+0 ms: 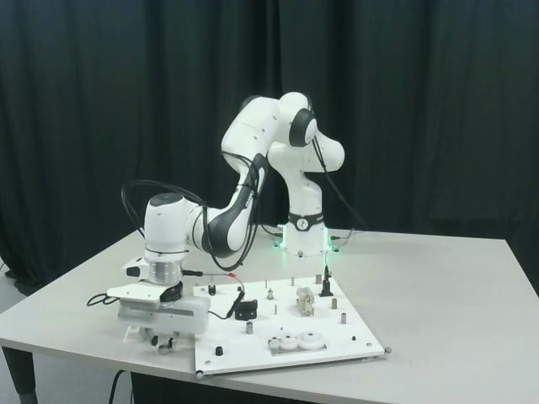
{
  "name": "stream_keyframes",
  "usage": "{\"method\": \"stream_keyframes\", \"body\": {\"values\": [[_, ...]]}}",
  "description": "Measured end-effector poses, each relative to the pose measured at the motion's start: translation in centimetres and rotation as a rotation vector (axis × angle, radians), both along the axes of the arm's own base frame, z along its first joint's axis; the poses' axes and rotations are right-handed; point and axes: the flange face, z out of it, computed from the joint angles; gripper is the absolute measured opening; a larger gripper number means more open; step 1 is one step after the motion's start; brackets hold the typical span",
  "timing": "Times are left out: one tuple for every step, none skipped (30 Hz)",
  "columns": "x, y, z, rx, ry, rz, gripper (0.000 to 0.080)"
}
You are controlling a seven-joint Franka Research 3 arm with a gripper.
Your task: Place bolt 4.
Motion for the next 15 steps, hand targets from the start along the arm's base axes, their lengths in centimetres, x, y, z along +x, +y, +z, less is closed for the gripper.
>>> {"method": "stream_keyframes", "body": {"values": [[0.0,0.0,0.0,0.001,-0.001,-0.002,0.0223],[0.0,-0.1,-0.1,0.002,-0.002,-0.004,0.0223],[0.0,-0.1,-0.1,0.003,-0.003,-0.005,0.0223],[0.0,-0.2,0.0,0.003,-0.005,-0.007,0.0223],[0.0,-0.3,0.0,0.003,-0.008,-0.009,0.0223],[0.0,-0.3,0.0,0.003,-0.011,-0.010,0.0223],[0.0,-0.4,0.1,0.002,-0.014,-0.011,0.0642],[0.0,-0.5,0.1,0.000,-0.018,-0.012,0.0642],[0.1,-0.5,0.2,-0.001,-0.022,-0.012,0.0642],[0.1,-0.6,0.3,-0.003,-0.025,-0.013,0.0642],[0.2,-0.7,0.4,-0.004,-0.028,-0.013,0.0642],[0.2,-0.7,0.6,-0.004,-0.030,-0.014,0.0767],[0.3,-0.8,0.7,-0.005,-0.033,-0.014,0.0767],[0.3,-0.9,0.9,-0.006,-0.036,-0.015,0.0767],[0.4,-0.9,1.1,-0.006,-0.039,-0.015,0.0767]]}}
